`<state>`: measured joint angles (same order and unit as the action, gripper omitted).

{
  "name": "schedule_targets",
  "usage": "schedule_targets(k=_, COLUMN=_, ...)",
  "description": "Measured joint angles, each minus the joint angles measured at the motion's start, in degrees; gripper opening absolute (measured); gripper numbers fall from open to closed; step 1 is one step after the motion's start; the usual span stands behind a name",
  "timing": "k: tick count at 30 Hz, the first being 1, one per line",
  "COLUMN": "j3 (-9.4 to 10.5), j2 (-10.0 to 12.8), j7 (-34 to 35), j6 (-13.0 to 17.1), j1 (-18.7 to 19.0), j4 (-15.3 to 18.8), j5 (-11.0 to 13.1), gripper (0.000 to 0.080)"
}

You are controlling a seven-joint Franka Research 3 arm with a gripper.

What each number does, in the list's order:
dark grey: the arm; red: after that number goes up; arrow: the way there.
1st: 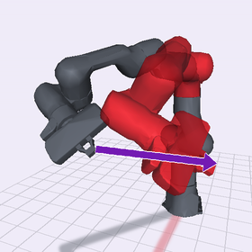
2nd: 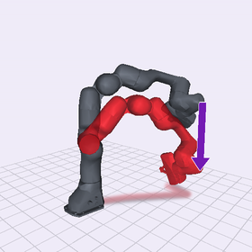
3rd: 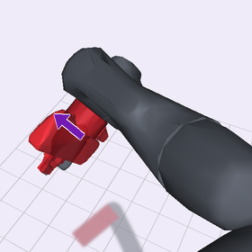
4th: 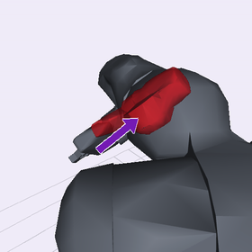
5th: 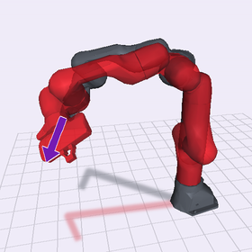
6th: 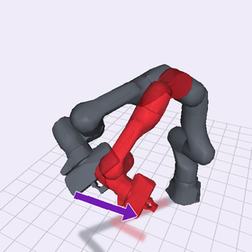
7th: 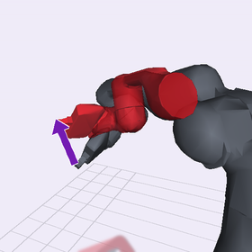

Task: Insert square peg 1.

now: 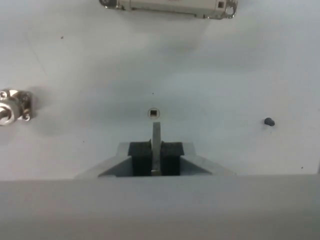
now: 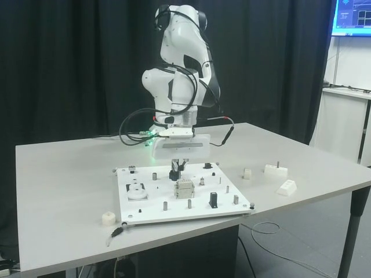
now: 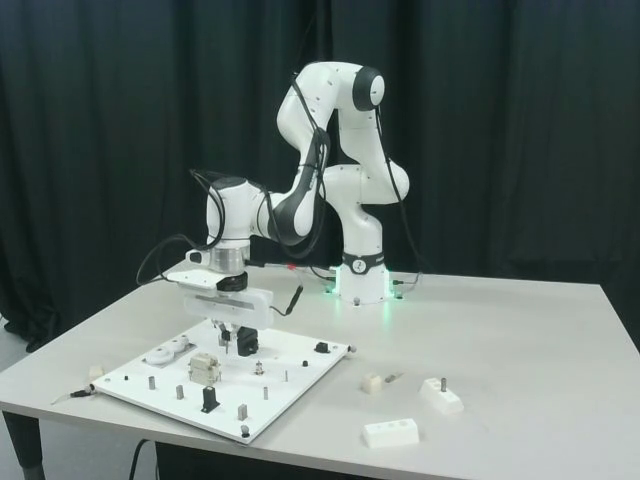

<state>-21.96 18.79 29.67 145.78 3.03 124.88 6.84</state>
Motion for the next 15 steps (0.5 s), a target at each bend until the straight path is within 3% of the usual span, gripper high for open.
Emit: schedule_targets(k=15, j3=-0.04, j2=0.33, j7=0.00, j6=0.00, j1=-0.08, j4=0.00, j5=0.00, gripper=0.0034)
